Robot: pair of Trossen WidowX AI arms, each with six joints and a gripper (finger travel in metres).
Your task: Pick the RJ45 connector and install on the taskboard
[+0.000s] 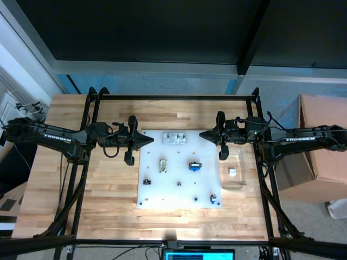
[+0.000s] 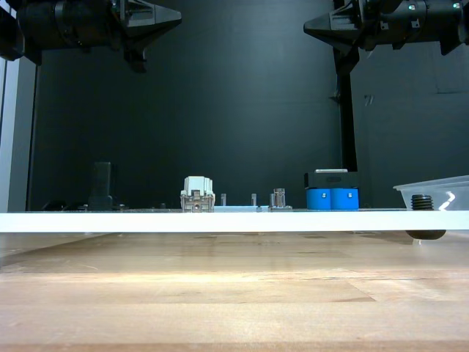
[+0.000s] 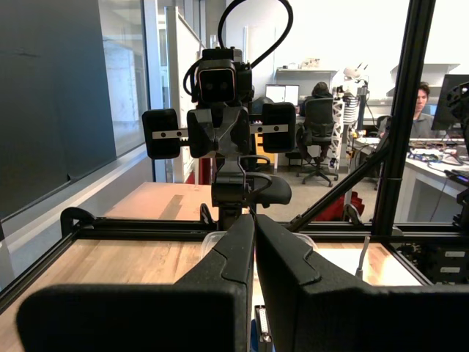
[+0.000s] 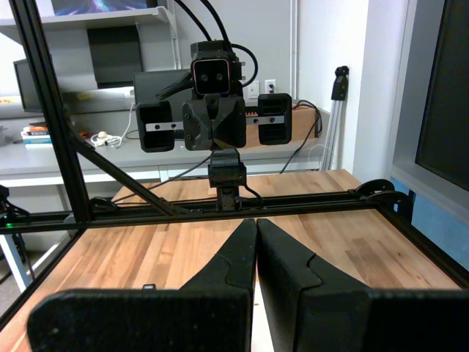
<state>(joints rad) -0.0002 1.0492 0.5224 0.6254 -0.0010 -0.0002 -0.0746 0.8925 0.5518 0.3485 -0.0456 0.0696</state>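
Fingers (image 3: 233,253) pressed together on nothing at left gripper (image 1: 146,140) and right gripper (image 1: 203,135), both high over board (image 1: 162,189) far corners, right gripper nearer jack (image 1: 215,199), connector's whereabouts impossible to tell.

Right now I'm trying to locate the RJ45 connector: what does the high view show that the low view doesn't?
Only the high view: the white block in the clear tray with nothing darker on it, and the RJ45 connector apparently seated, a grey piece over the blue jack at the near right corner of the white board. Only the low view: how high both tools hang above the board. Both: the left tool and right tool, shut and empty, near the board's far corners.
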